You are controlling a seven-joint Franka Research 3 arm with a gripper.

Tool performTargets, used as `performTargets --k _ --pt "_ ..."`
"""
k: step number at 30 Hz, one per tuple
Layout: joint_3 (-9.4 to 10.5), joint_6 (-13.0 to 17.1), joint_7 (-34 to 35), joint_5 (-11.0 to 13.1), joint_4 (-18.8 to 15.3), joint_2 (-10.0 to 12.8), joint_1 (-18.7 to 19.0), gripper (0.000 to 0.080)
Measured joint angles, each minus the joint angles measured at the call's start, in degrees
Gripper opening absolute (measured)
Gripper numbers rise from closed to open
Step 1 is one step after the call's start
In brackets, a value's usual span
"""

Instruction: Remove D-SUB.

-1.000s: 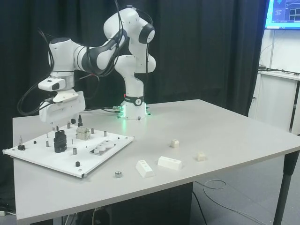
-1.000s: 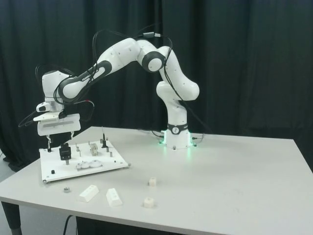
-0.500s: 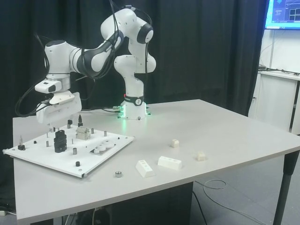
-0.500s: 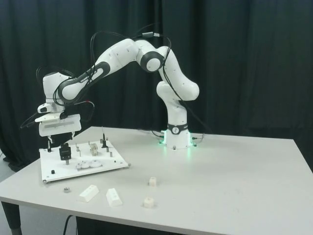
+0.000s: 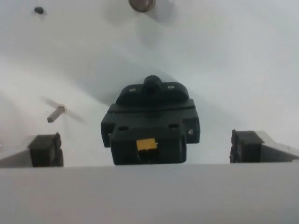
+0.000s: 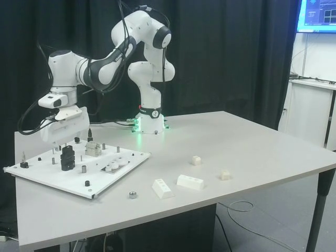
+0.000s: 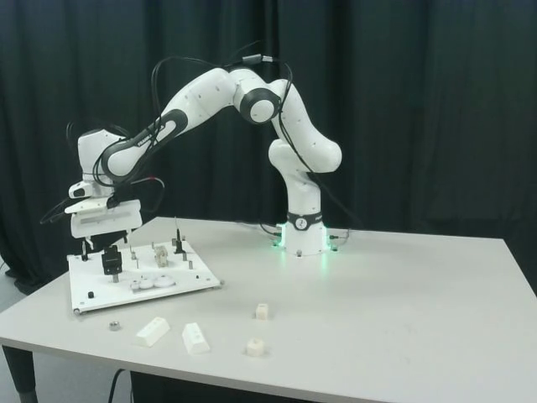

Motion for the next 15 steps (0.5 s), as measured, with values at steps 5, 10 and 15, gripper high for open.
performTargets --k 5,10,15 --pt "0.0 1.17 -0.93 0.63 -1.04 0.0 -0.08 0.08" --pt "0.0 2.23 -1.29 1.59 -1.94 0.0 -0.18 0.08" --pt "0.05 2.85 -1.29 2.27 -2.47 0.0 -0.32 0.08"
